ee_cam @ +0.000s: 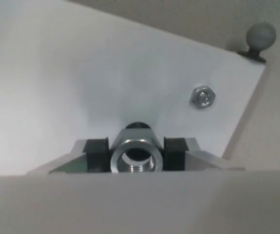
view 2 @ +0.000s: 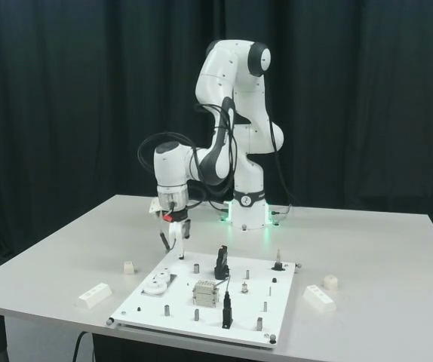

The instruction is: Insert bolt 4.

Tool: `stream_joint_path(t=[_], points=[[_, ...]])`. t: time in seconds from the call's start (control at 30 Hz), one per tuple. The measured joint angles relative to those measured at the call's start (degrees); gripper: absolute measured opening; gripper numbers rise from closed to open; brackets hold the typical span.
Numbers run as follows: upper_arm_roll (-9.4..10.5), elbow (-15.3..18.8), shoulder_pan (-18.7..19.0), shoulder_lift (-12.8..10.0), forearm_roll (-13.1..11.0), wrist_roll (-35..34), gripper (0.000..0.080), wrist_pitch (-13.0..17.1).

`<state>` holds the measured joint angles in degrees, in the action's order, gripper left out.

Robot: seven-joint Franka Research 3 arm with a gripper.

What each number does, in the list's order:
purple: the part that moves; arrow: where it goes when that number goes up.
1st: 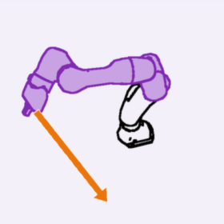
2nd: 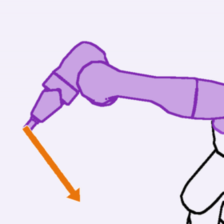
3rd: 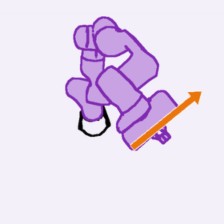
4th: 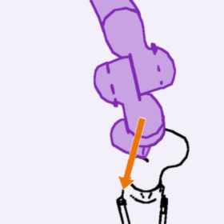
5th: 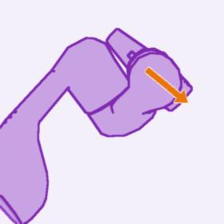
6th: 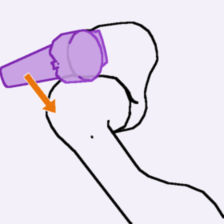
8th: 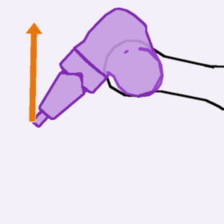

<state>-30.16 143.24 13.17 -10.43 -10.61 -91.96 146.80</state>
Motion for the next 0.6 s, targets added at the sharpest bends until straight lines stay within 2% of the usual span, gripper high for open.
stream_joint_path(t=[0.27, 0.6], points=[[-0.72, -0.79, 0.0, 2.19, 1.69, -0.02, 0.0237, -3.48], [-1.67, -1.12, -0.01, 4.75, 4.92, -0.02, 0.0237, -5.61]])
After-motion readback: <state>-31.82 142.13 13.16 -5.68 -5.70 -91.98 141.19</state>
